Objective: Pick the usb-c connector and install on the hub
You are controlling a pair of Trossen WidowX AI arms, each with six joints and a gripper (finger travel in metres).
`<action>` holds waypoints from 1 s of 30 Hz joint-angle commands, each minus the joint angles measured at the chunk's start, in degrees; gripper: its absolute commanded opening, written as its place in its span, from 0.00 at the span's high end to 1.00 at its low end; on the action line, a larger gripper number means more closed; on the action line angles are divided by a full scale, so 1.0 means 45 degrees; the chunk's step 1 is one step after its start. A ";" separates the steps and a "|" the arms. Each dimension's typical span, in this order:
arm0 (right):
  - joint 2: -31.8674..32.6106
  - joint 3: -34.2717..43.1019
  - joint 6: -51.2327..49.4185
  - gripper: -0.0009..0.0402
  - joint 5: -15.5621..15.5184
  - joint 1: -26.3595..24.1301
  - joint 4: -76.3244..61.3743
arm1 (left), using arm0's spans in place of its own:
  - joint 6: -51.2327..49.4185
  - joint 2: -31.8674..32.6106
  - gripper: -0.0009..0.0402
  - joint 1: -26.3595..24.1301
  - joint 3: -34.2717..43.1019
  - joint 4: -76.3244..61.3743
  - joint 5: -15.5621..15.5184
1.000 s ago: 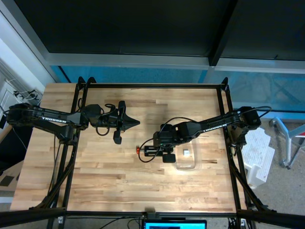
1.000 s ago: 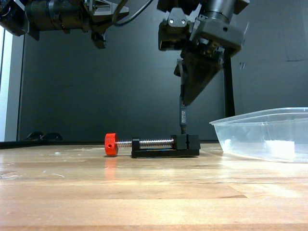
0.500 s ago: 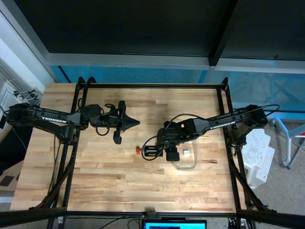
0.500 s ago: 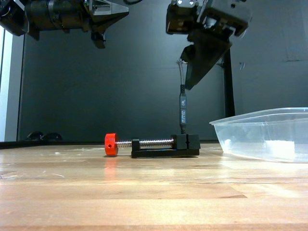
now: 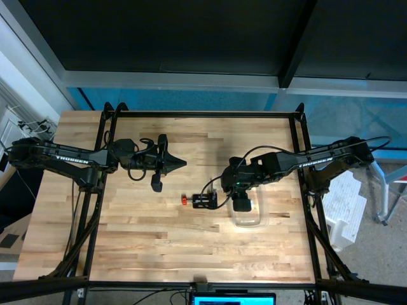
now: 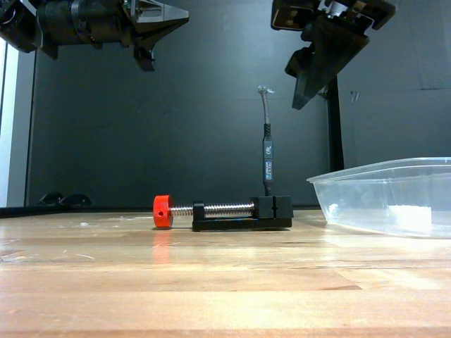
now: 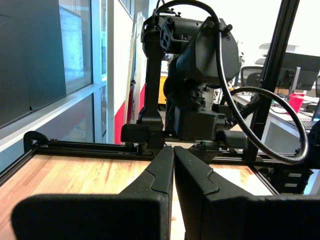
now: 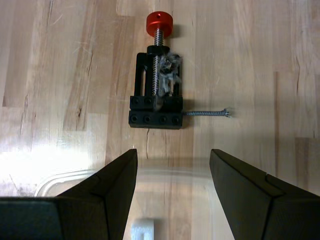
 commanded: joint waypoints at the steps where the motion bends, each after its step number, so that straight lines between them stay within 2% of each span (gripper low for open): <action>1: -0.0306 -0.0199 0.0010 0.50 0.0005 0.0005 0.0029 | 0.0005 0.0005 0.98 0.0005 0.0000 0.0005 0.0000; 11: -0.0840 -0.0583 -0.0204 0.56 0.0000 -0.0092 0.0714 | 0.0005 0.0005 0.98 0.0005 0.0000 0.0000 0.0000; 18: -0.2487 -0.1496 -0.0996 0.73 -0.0160 -0.1248 0.3181 | 0.0005 0.0005 0.98 0.0005 0.0000 0.0005 0.0000; 23: -0.3614 -0.2511 -0.1195 0.88 -0.1486 -0.1948 0.5751 | 0.0005 0.0005 0.98 0.0005 0.0000 0.0005 0.0000; 27: -0.4274 -0.3177 -0.1428 0.99 -0.1443 -0.2098 0.7106 | 0.0005 0.0005 0.98 0.0000 0.0000 -0.0005 0.0000; 30: -0.4804 -0.3759 -0.1375 0.96 -0.1447 -0.2244 0.8199 | 0.0005 0.0005 0.98 0.0000 0.0000 0.0000 0.0000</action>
